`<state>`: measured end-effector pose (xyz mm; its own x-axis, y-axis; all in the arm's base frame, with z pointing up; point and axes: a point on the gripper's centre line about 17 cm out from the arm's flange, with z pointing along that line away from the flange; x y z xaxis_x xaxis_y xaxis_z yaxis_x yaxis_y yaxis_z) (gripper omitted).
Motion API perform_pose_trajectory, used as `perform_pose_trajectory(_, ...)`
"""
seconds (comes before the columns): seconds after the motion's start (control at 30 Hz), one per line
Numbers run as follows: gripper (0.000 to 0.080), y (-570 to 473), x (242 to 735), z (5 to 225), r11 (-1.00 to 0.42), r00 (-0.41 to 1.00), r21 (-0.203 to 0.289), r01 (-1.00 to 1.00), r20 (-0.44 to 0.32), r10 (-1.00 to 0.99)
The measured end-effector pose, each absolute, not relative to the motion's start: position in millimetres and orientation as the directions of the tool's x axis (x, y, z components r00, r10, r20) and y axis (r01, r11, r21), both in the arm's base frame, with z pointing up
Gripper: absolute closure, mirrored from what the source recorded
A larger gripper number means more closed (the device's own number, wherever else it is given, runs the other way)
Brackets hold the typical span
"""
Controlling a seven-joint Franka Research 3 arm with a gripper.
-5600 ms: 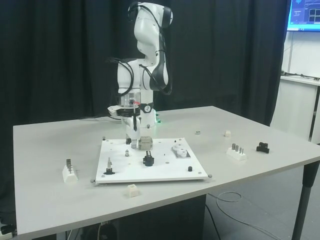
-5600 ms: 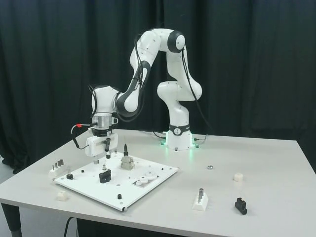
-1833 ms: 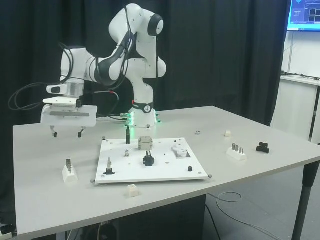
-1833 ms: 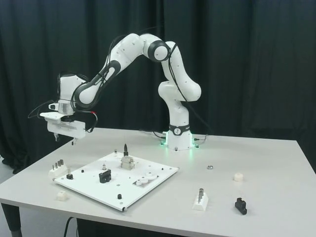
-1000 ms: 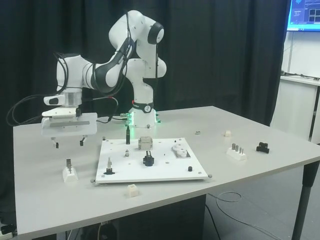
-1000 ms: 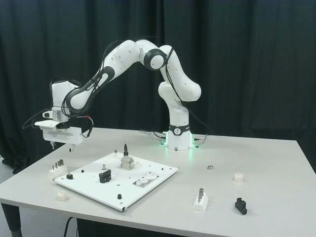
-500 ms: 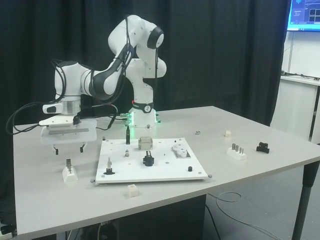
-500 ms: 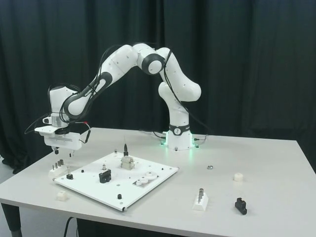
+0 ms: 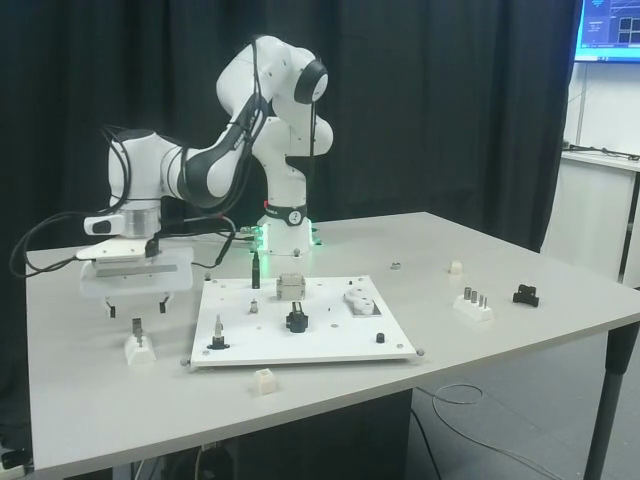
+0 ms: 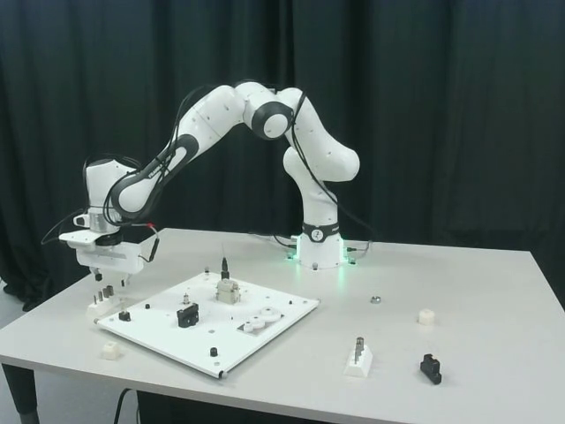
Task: Pick square peg 4.
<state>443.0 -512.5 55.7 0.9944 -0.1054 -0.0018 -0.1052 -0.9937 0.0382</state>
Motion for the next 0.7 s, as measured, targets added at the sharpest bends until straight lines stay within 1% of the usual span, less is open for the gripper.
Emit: perform_pose_trajectory(0.7,0.0003,-514.6,439.9,33.2,-0.993,0.993,0.026,-0.119,-0.014,-0.119)
